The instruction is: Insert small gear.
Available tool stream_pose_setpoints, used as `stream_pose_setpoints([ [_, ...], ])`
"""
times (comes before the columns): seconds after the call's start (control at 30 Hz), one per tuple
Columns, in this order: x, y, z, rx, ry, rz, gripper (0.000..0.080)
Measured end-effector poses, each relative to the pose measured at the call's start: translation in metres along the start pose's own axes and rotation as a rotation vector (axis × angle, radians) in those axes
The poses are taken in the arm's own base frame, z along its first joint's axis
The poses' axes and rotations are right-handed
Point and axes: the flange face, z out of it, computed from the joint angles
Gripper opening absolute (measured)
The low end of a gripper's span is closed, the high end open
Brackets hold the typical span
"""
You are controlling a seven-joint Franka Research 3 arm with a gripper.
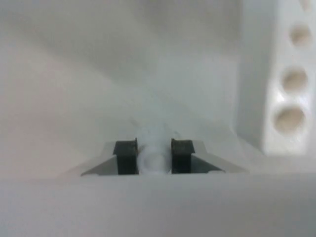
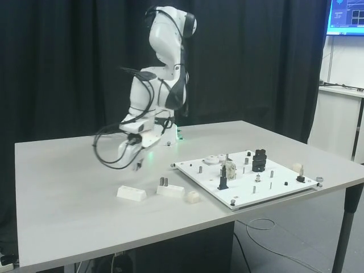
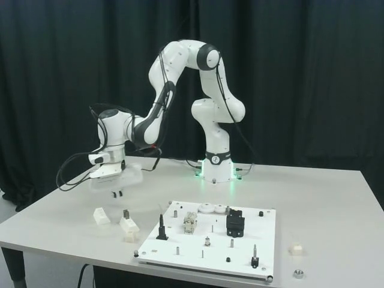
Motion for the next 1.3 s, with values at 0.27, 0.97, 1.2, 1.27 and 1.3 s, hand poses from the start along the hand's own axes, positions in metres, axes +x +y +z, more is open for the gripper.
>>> stream_pose_setpoints([
  [0.27,-0.006,-0.061,-0.018,0.078,0.024,-0.044,0.0141],
  [0.97,-0.051,-0.237,-0.057,0.192,0.038,-0.099,0.0140],
  [1.2,-0.058,-0.294,-0.061,0.178,0.013,-0.151,0.0140],
  [1.27,-0.061,-0.310,-0.061,0.164,0.005,-0.169,0.0140],
  [1.3,-0.062,-0.318,-0.062,0.156,0.001,-0.178,0.0140],
])
